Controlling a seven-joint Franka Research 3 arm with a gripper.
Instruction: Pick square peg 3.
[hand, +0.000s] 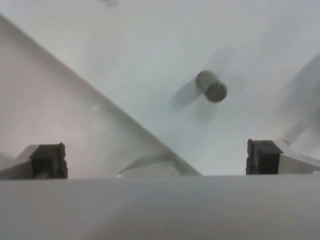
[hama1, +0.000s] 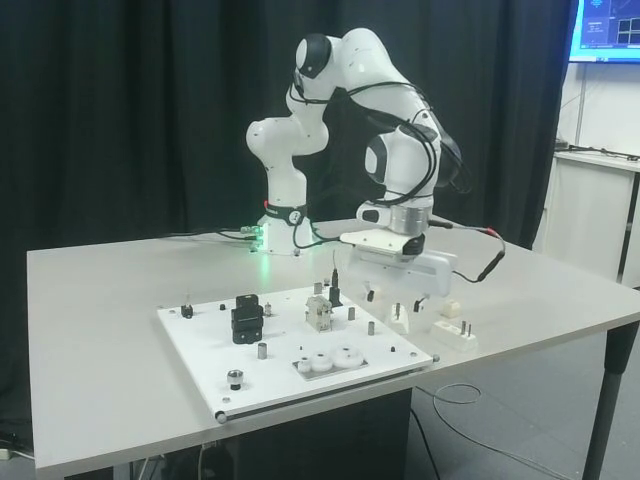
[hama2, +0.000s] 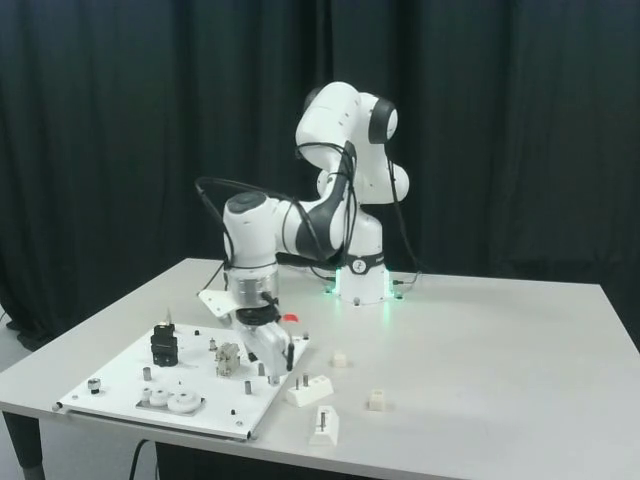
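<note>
My gripper (hand: 156, 159) hangs with its jaws spread wide and empty, over the white board's (hama1: 200, 370) edge nearest the small white holders. Below it I see only a grey round peg (hand: 211, 87); I cannot pick out square peg 3.

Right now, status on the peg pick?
Claw open, empty, above white board edge. One peg below, not between fingers. Nothing blocking.
</note>
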